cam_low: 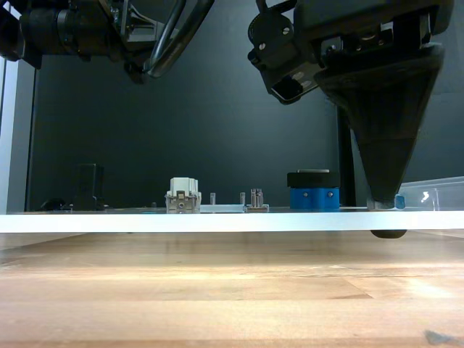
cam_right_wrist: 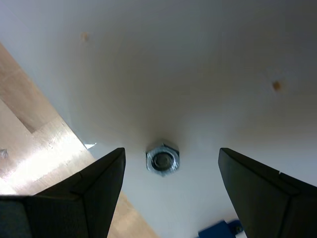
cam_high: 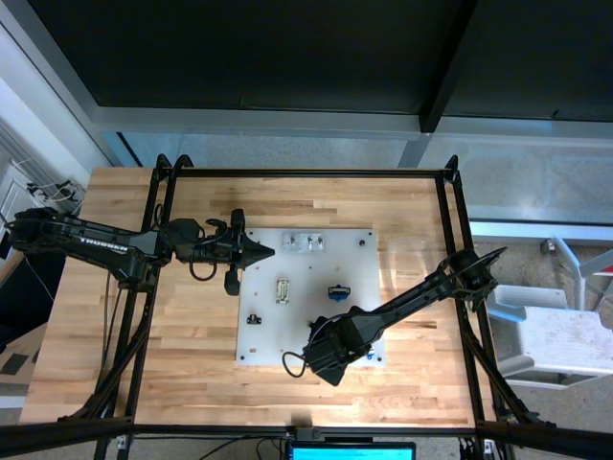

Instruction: Unfasten the M12 fastener and place in the container

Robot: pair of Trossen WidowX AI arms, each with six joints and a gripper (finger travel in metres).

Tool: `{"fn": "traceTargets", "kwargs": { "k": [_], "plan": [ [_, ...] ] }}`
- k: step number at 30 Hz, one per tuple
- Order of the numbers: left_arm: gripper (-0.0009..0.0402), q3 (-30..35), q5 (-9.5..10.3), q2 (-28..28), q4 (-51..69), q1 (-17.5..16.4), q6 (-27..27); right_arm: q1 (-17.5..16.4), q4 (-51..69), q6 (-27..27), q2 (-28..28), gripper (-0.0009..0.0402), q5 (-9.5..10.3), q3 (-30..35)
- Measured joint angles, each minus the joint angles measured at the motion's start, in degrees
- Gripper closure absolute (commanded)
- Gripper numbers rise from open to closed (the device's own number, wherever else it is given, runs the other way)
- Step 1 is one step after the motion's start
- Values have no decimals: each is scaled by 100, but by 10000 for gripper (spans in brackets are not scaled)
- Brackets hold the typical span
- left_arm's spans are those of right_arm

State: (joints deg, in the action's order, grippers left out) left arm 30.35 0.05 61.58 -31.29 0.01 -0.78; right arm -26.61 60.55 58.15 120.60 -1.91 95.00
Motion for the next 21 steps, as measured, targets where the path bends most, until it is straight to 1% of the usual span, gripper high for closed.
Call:
{"fn": "traceTargets", "kwargs": {
  "k": [4, 21],
  "plan": [
    [393, 0, 0, 0, 0, 0, 2, 13, -11, -4, -2, 145, -4, -20],
    [393, 0, 0, 0, 0, 0, 2, 24, -55, -37, -2, 301, 22, -24]
  ]
}}
